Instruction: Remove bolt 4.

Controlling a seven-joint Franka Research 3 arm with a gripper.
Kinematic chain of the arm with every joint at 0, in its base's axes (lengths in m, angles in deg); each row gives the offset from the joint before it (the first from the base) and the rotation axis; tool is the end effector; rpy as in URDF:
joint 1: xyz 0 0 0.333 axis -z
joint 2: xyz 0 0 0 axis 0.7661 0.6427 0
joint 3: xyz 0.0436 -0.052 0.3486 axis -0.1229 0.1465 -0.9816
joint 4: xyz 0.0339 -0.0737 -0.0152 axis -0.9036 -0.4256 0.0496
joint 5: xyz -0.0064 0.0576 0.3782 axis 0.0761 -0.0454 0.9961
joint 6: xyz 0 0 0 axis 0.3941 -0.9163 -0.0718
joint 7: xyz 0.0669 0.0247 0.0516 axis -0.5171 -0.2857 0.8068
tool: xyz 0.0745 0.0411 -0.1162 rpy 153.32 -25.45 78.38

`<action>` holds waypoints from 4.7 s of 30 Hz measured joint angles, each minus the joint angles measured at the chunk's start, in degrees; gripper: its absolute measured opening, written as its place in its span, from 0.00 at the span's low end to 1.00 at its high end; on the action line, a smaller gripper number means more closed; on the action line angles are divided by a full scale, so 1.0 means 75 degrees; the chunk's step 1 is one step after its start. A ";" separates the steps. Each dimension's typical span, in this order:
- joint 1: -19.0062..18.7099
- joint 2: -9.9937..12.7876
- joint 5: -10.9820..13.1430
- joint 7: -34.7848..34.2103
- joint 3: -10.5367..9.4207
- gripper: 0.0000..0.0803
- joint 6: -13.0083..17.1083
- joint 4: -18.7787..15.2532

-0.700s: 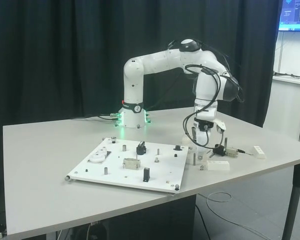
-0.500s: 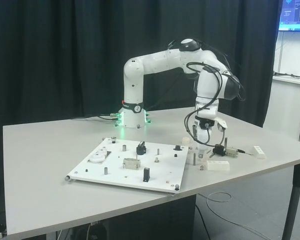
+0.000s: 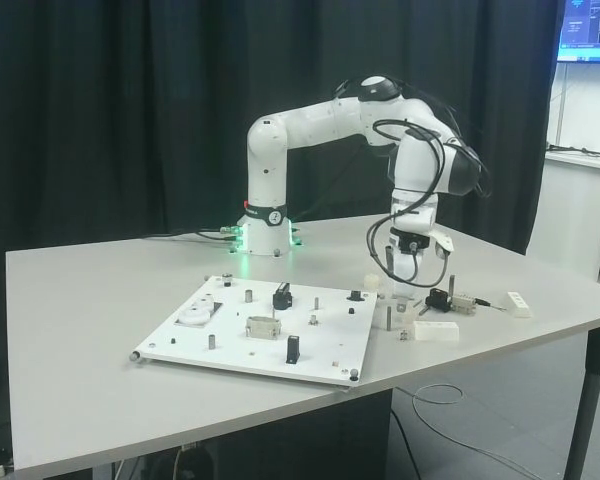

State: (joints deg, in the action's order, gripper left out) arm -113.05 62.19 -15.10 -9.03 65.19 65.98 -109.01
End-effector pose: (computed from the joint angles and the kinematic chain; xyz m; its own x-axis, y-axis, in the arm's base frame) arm 0.6453 0.0558 0.2193 0.9956 0.0940 0.0038 0.0936 -0.9942 0.0529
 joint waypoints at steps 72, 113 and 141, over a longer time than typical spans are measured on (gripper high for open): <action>0.3129 0.0141 -0.0331 -0.2895 0.1213 1.00 -0.0780 -0.0704; 0.2046 0.0152 0.0215 -0.3792 0.1614 1.00 -0.1215 -0.4333; 0.1216 0.0147 0.0488 -0.5726 0.1395 1.00 -0.1002 -0.5251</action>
State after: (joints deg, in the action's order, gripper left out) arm -103.93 63.29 -11.44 -51.98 75.66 58.47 -148.39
